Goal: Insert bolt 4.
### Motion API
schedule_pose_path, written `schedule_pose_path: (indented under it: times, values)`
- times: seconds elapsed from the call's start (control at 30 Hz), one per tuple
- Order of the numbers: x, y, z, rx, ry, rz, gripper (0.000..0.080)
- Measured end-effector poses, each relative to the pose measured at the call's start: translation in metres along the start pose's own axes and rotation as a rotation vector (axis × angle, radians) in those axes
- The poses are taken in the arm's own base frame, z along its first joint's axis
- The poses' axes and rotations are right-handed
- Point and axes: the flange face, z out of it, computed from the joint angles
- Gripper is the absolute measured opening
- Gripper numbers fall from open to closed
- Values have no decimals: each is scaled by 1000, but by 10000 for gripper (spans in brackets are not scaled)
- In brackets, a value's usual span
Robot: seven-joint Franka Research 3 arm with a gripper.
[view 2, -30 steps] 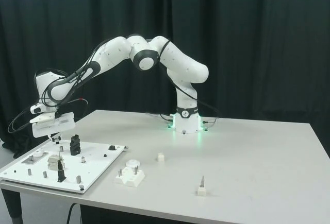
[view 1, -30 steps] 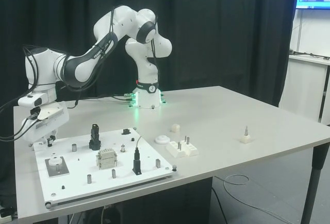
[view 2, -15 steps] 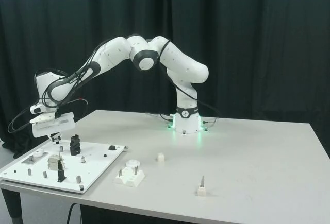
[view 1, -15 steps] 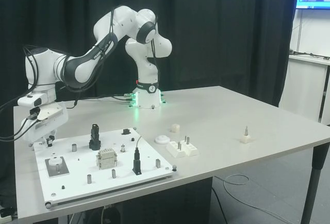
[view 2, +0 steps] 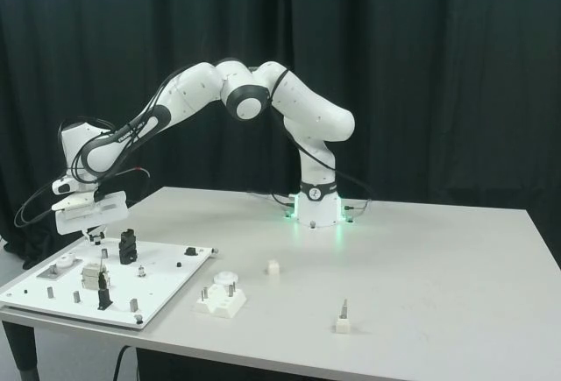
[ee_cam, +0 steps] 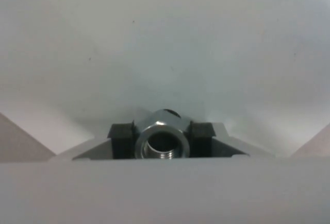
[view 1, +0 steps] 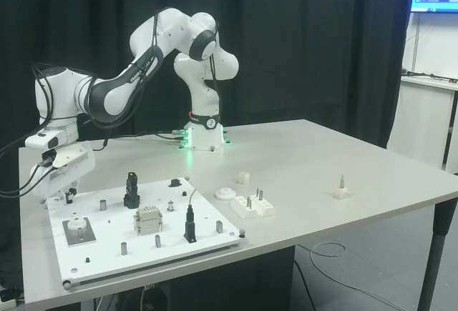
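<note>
Gripper (view 1: 69, 195) holds bolt (ee_cam: 162, 140) above white board (view 1: 143, 243).

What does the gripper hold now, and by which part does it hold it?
The gripper holds a metal bolt. The two black fingers clamp it on opposite sides, near its hollow threaded end that faces the wrist camera.

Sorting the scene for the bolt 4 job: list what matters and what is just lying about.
In use:
- end effector
- bolt held between its fingers
- white board

Lying about:
- white disc
- small white cube
- two-pin block
- single-pin block
</note>
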Motion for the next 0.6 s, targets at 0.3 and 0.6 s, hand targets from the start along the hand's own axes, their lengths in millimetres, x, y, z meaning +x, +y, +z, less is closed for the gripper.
schedule_pose_path:
  times: [0.3,0.6]
  values:
    - [0,0,0,-1,0,0,224]
    - [0,0,0,-3,2,28,224]
